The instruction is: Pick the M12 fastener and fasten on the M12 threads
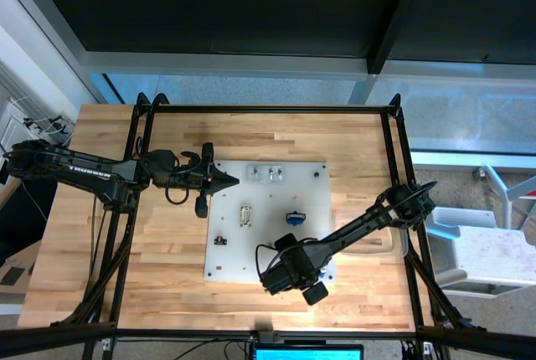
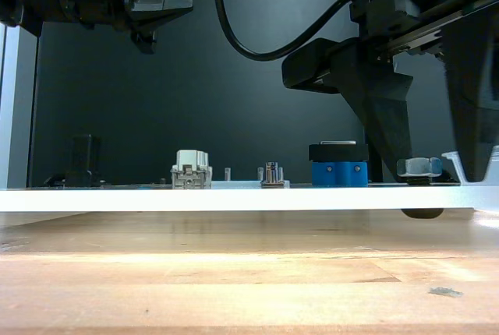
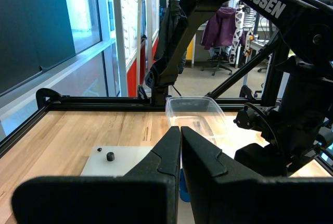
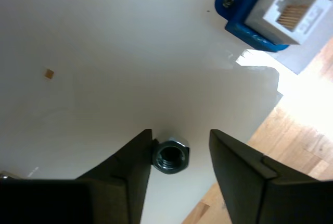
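**One nut, two arms: M12 fastener sits between parted jaws at board's near right edge**

One white board (image 1: 230, 255) lies on the wooden counter (image 1: 167, 243), with two arms reaching over it. The single M12 fastener (image 4: 170, 155), a small silver nut, sits on its stud at the board's near right edge. In the low view a dark sliver shows beneath it. The right gripper (image 4: 181, 133) stands over the nut with jaws spread, gripping nothing. The nut lies between them, one jaw touching its flank and the other clear of it. The left gripper (image 1: 231, 181) hangs high above the board's far left edge, jaws pressed together on nothing. One blue fitting (image 4: 250, 10) stands on the board, farther in from the nut. One clear tray (image 1: 385, 244) lies just beside the board's right edge.
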Controlling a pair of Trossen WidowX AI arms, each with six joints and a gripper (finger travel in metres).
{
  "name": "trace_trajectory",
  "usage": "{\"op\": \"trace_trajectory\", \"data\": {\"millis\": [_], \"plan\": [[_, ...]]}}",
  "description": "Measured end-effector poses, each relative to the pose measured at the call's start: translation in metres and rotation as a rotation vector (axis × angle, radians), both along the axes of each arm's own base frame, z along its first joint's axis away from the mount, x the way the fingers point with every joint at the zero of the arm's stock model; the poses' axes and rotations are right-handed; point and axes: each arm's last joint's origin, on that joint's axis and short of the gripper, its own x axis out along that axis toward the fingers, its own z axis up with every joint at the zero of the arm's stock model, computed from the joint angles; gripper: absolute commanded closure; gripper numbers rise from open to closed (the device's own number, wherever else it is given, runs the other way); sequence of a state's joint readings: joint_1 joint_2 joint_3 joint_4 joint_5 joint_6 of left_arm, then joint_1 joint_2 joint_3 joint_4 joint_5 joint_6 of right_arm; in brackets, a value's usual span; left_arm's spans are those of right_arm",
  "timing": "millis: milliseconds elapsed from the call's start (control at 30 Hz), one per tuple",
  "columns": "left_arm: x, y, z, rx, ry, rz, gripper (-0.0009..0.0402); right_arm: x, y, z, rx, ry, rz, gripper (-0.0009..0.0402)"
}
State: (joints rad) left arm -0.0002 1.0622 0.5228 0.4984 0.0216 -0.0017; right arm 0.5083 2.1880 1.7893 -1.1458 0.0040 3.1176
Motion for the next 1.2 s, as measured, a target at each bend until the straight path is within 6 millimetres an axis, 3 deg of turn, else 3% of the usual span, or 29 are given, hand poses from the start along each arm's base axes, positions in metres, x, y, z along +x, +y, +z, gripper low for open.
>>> {"op": "trace_trajectory", "data": {"millis": [167,500,633,1033,1200], "plan": [[0.0,0.0,0.0,0.0,0.0,0.0,0.0393,-0.001,0.001,0.007,0.011,-0.02,0.003,0.018],[0.0,0.0,0.0,0.0,0.0,0.0,0.0393,-0.01,-0.004,0.043,0.051,-0.099,0.067,0.0162],[0.0,0.0,0.0,0.0,0.0,0.0,0.0393,-0.013,-0.007,0.048,0.023,-0.096,0.43,0.0162],[0.0,0.0,0.0,0.0,0.0,0.0,0.0393,-0.016,-0.014,0.051,-0.075,-0.071,1.31,0.0161],[0.0,0.0,0.0,0.0,0.0,0.0,0.0393,-0.016,-0.014,0.051,-0.105,-0.067,1.804,0.0161]]}}
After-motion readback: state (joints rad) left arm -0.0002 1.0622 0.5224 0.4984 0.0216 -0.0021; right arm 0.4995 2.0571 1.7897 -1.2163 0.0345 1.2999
